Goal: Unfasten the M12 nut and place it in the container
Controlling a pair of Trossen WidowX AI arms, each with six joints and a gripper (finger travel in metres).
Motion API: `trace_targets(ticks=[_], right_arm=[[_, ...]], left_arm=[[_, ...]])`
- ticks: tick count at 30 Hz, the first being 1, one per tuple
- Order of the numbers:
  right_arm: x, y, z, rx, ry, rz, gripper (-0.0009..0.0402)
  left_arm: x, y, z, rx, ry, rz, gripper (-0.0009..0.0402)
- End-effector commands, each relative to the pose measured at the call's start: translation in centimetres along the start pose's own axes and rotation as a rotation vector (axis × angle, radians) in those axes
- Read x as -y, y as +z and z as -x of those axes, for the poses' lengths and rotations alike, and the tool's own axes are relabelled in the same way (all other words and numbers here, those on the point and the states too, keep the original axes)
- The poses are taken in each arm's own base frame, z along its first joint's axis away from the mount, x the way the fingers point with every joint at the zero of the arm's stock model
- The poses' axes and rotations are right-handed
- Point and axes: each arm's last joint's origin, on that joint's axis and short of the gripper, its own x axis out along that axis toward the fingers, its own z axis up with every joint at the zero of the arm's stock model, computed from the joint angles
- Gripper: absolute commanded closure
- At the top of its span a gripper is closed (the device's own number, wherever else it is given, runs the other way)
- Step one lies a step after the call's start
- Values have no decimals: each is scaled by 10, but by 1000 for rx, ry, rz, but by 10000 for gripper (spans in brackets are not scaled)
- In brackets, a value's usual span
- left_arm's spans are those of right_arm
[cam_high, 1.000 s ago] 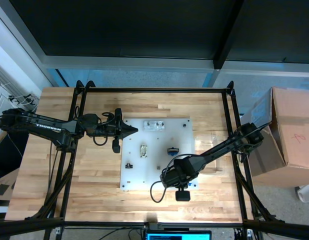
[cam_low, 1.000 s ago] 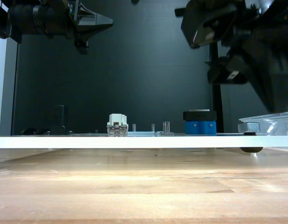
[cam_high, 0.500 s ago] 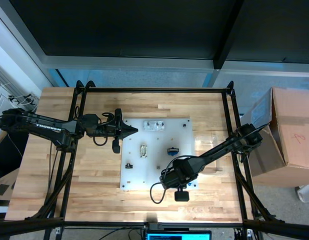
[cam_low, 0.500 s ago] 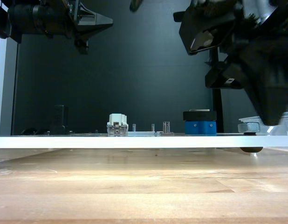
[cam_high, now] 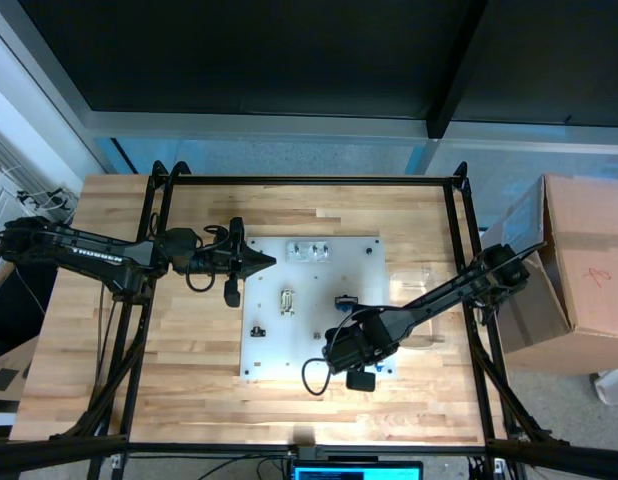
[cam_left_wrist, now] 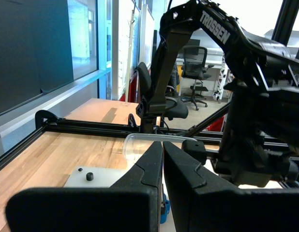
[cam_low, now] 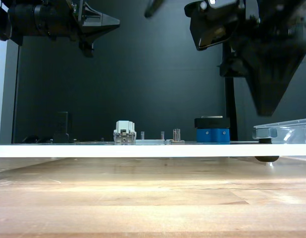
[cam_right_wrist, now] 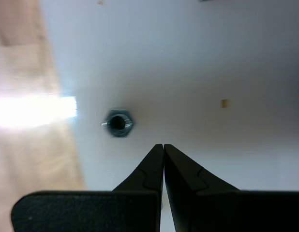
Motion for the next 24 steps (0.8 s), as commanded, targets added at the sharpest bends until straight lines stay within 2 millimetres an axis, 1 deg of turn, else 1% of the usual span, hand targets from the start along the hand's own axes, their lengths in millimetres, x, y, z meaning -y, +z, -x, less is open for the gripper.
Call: trace_targets(ticks=[1, 4, 12, 18, 22, 24], right_arm=[[-4, -1, 4, -57, 125, 17, 393], [-6, 0, 2, -61, 152, 22, 393], [-13, 5, -18, -44, 156, 29, 394], [-13, 5, -21, -32, 156, 30, 393], [-11, 6, -21, -11, 110, 26, 393], [-8, 4, -20, 3, 30, 10, 394]], left_arm=[[0, 0, 0, 0, 0, 0, 393], [0, 0, 0, 1, 0, 0, 393], [0, 0, 0, 0, 0, 0, 393], [0, 0, 0, 0, 0, 0, 393], [0, 0, 0, 0, 0, 0, 393], [0, 0, 0, 0, 0, 0, 393]])
